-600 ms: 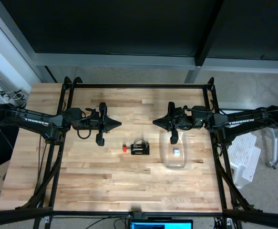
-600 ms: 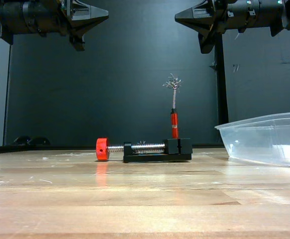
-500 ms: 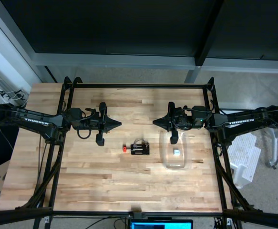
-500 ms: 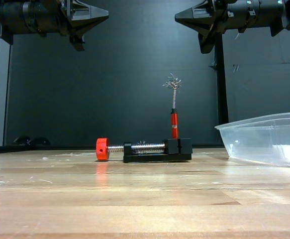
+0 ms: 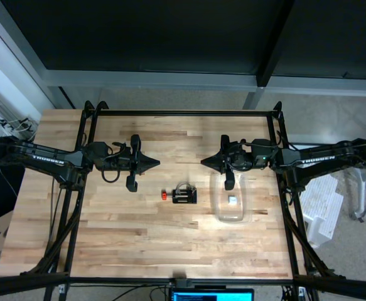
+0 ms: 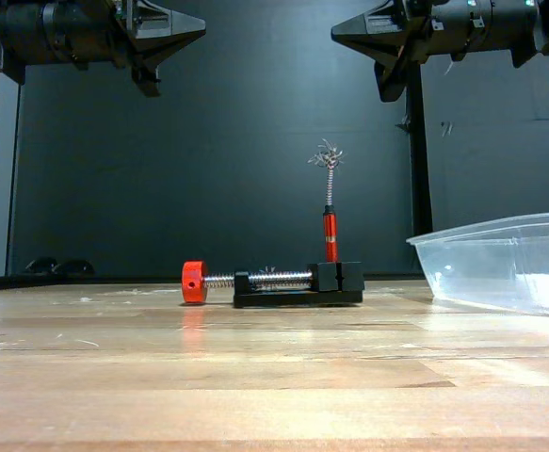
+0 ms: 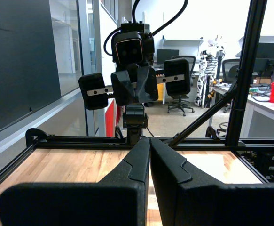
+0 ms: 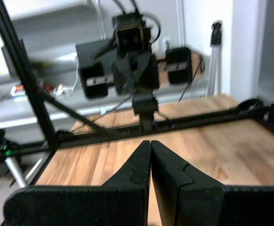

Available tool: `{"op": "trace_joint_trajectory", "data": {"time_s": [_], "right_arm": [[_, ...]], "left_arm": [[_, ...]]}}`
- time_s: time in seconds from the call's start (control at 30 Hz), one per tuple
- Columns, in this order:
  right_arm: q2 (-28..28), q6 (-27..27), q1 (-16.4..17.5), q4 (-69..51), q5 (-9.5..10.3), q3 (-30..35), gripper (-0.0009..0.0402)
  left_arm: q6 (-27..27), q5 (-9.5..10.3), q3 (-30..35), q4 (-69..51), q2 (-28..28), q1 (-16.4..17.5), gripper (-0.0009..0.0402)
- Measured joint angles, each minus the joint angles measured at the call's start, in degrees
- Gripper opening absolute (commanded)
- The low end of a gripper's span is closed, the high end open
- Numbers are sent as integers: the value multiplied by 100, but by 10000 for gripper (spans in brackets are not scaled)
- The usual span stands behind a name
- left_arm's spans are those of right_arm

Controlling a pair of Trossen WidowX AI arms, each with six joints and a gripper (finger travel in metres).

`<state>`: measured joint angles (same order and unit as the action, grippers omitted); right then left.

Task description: Remove the RCA connector from the receptacle and place in the container

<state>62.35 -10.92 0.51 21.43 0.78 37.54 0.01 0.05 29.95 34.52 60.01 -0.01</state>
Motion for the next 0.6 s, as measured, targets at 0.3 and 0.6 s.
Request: {"op": "trace_joint_trajectory", "data": {"time_s": [0.3,0.6], "right_arm": [[59,140,321,-3117,-90,1150,0],[826,459,680,-5217,-450,2334,0]], "left_arm": [[0,-2,-2,2,-2,0,0],[2,-2,0,2,0,0,0]]}}
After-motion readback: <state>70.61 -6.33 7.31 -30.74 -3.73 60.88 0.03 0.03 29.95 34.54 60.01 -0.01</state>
